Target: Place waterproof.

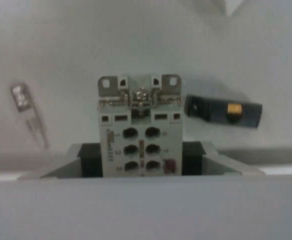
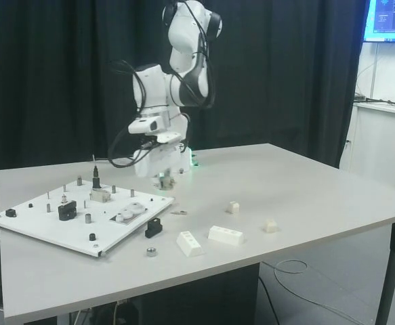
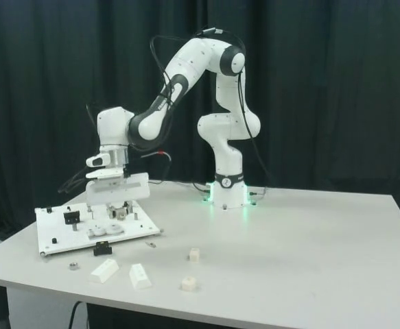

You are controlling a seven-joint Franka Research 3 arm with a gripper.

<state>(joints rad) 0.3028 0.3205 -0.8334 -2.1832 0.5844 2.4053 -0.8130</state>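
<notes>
Second room view shows the grey surface [image 3: 302, 233] under the white arm [image 3: 179, 75], with a white board [image 3: 55, 236] below and just beside the end effector [image 3: 119, 208]. Wrist view shows the end effector [image 1: 140, 162] closed on a white connector block [image 1: 138, 135] with round holes, held above the surface. Beyond it to one side lies a black part [image 1: 223, 111]; to the other side, a small metal pin [image 1: 28, 112].

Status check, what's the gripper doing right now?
Gripper shut on white connector block, held above the table. Black part lies beside it. Not placed yet.
</notes>
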